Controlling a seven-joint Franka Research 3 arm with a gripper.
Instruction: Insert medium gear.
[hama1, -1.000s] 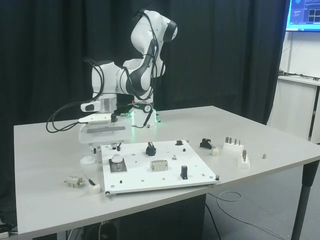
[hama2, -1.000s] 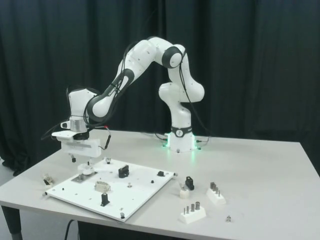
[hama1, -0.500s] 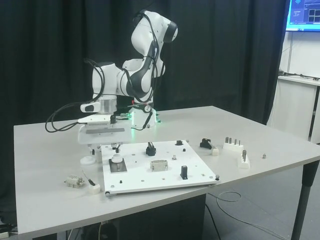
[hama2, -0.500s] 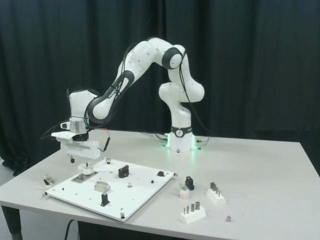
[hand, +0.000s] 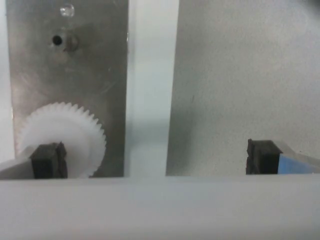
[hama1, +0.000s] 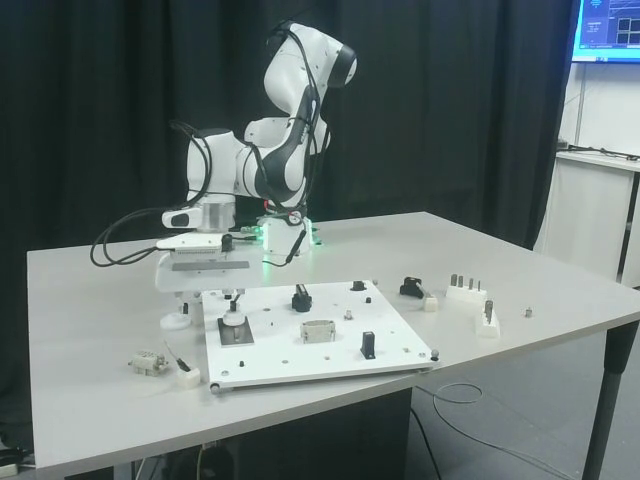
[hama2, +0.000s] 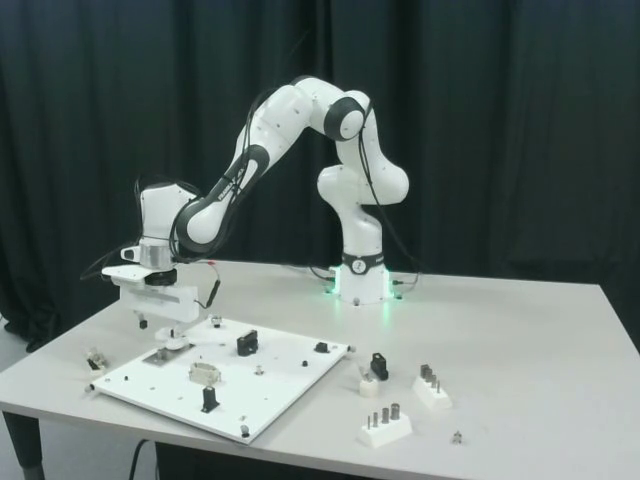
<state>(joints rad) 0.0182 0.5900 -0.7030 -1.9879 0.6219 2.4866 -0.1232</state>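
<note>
A white toothed medium gear (hand: 65, 137) sits on a grey metal plate (hand: 75, 70) near the left edge of the white board (hama1: 320, 355). From the room cameras the gear (hama1: 233, 319) (hama2: 175, 342) appears seated on that plate. My gripper (hand: 155, 159) hangs low over the board's left edge, open wide and holding nothing. One black fingertip (hand: 48, 160) is over the gear's rim, the other over the grey table. My gripper (hama1: 208, 298) (hama2: 160, 322) points straight down.
A white round part (hama1: 177, 320) lies on the table left of the board. A small connector (hama1: 147, 362) and a white block (hama1: 187, 377) lie nearer the front. Black fixtures (hama1: 301, 298) and a grey socket (hama1: 318, 330) stand on the board. Peg holders (hama1: 466, 292) sit at the right.
The hand has shifted slightly toward the board's left edge. The gear stays on the metal plate, and the fingers remain apart.
</note>
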